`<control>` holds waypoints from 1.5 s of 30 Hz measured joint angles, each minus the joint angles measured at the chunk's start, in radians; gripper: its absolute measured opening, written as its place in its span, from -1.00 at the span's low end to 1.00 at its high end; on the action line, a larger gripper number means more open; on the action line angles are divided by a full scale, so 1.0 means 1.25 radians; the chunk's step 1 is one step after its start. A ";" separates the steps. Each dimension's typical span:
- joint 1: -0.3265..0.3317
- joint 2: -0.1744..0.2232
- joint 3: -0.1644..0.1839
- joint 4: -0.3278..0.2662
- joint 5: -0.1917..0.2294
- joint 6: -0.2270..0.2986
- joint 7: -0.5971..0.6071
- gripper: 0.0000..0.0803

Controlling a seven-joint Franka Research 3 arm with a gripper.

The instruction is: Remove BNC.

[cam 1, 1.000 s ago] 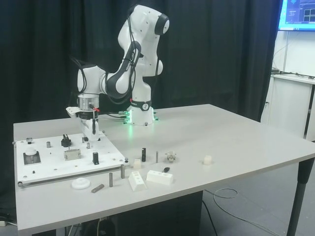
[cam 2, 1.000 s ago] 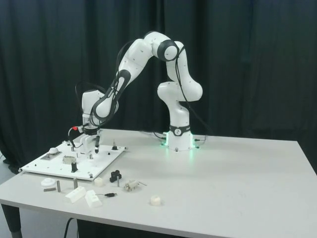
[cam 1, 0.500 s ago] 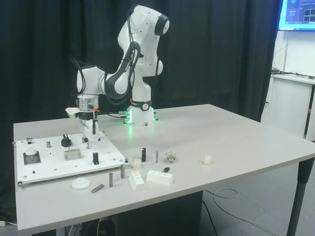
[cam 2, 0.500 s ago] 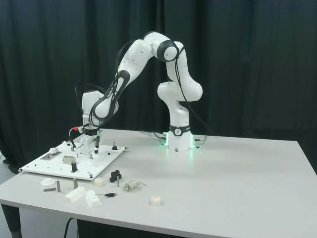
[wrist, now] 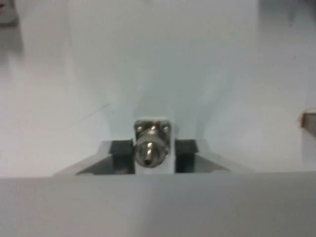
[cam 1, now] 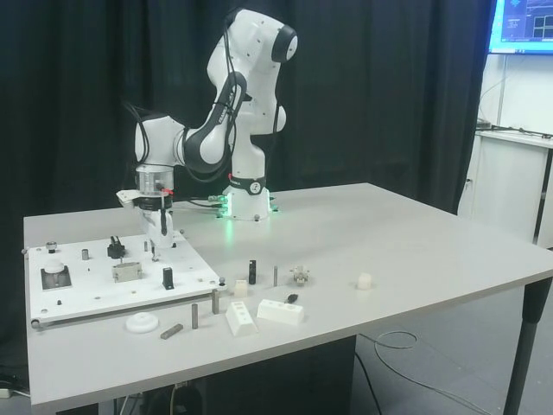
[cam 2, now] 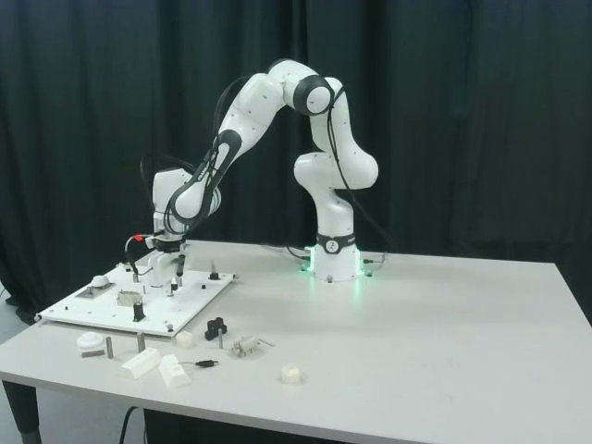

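The BNC connector (wrist: 152, 144), a small grey metal plug on a square flange, sits between my fingers in the wrist view, with a black pad (wrist: 122, 149) close against each side. My gripper (wrist: 153, 150) is shut on it. From the room cameras, the gripper (cam 1: 155, 245) (cam 2: 172, 281) points straight down over the far part of the white assembly board (cam 1: 86, 292) (cam 2: 81, 311), its tip just above the board surface. The connector itself is too small to make out there.
The board carries several small fixtures, among them a black post (cam 1: 167, 277) and a grey block (cam 1: 126, 271). Loose parts lie in front of it: white blocks (cam 1: 280, 311), a white disc (cam 1: 139, 324), a black piece (cam 1: 252, 271), a white cylinder (cam 1: 365, 281).
My gripper has shifted a little to the left over the board and risen slightly. The loose parts have not moved.
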 joint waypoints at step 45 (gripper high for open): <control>0.003 0.005 0.004 0.005 -0.055 0.001 -0.124 -0.69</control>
